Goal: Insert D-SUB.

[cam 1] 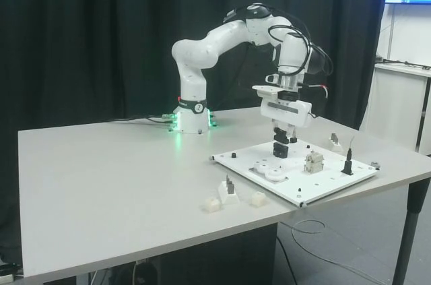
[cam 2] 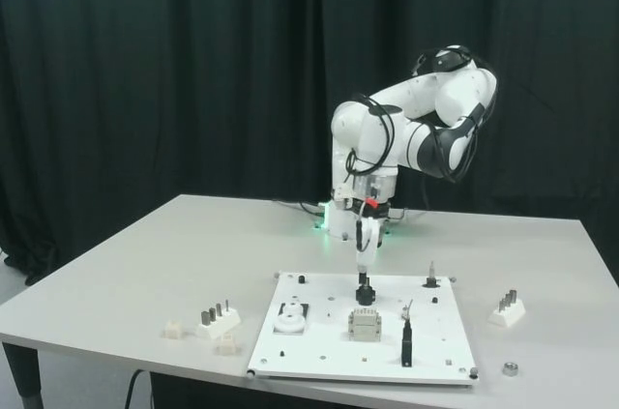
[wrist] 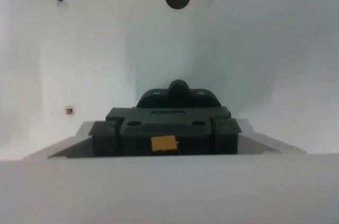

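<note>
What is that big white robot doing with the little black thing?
The white robot arm stands on a grey table. Its gripper is shut on a black D-SUB plug and holds it above the white board, which carries several small parts. The plug looks close to the board but is not pushed in yet.

Matt black plastic D-SUB connector (wrist: 168,112) above smooth white board (wrist: 106,49); matt grey table (cam 1: 101,177).

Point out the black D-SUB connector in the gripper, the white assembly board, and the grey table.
black D-SUB connector (wrist: 168,123): wrist view, on its black body between the fingers.
white assembly board (cam 2: 319,346): second room view, on a bare patch of its top.
grey table (cam 1: 101,170): first room view, on bare tabletop.
</note>
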Action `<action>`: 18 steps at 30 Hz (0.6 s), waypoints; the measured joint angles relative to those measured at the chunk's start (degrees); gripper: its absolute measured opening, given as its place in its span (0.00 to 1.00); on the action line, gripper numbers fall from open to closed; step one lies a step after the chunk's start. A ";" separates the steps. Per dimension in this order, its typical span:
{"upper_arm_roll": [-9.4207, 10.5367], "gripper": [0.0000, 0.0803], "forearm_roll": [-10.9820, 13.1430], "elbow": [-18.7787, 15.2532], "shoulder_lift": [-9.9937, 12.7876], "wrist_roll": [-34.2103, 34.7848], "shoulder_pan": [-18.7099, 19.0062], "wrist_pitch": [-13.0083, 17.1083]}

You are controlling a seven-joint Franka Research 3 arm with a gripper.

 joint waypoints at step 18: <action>0.86 0.47 0.69 -0.51 -0.01 0.01 0.52 1.17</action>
